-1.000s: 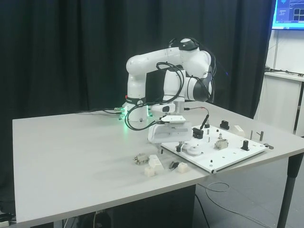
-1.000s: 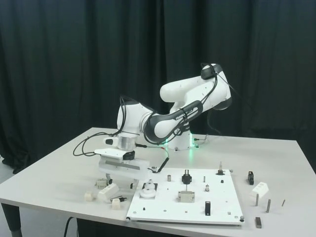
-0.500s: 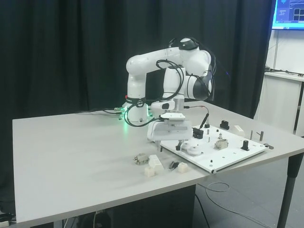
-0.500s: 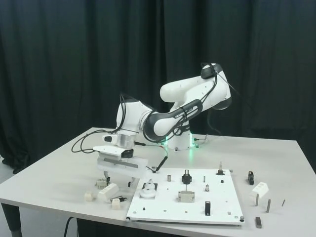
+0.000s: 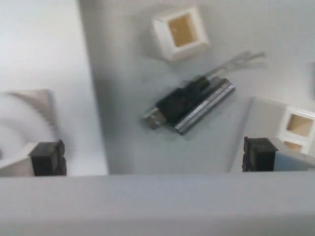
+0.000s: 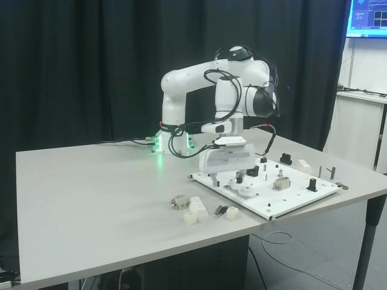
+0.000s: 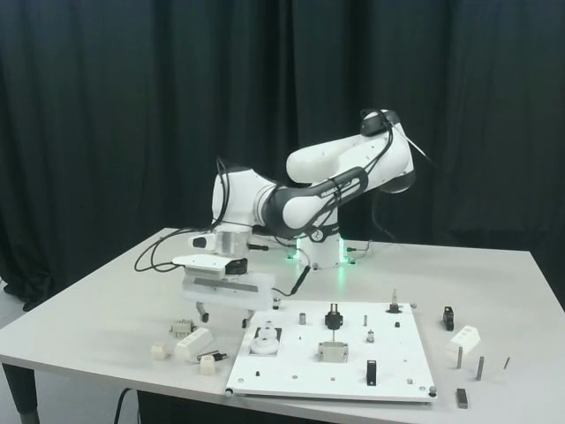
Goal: Remove large gear.
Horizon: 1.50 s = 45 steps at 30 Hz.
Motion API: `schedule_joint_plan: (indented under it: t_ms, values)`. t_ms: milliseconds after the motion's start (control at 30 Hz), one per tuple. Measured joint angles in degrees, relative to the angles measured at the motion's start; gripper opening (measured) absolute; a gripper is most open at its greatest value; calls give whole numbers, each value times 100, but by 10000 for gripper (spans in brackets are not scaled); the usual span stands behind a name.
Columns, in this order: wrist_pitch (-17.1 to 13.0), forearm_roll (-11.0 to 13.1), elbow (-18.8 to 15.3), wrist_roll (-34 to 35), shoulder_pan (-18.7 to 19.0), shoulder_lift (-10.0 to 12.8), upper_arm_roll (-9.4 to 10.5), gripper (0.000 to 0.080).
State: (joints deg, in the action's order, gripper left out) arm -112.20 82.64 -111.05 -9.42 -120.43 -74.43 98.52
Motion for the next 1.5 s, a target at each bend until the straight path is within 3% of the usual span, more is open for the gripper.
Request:
schedule_joint_plan:
  t_ms: [667,1500]
  values:
    - [695,-482,523,933,205,24,-37,800]
    - [632,-629,535,1221,315,-40,311,800]
